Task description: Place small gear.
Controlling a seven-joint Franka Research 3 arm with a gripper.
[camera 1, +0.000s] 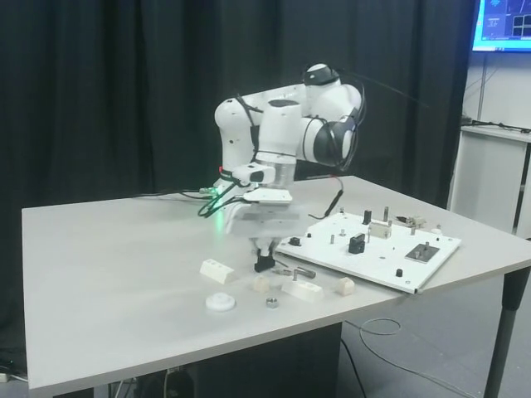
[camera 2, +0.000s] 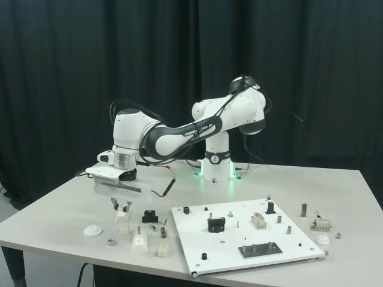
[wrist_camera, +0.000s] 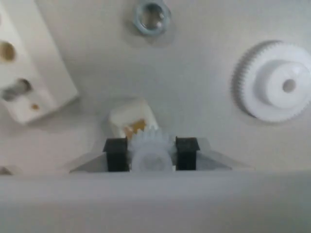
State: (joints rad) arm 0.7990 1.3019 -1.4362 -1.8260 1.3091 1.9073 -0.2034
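small white gear [wrist_camera: 150, 148], between black fingertips

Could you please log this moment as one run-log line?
gripper: shut on small gear | position: above table, over small white block | large gear: on table | placement: not yet done

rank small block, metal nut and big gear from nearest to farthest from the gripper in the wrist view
Gripper holds the small gear.
1. Small block, just beyond the fingertips.
2. Big gear and metal nut: both clearly farther, too close to call between them.
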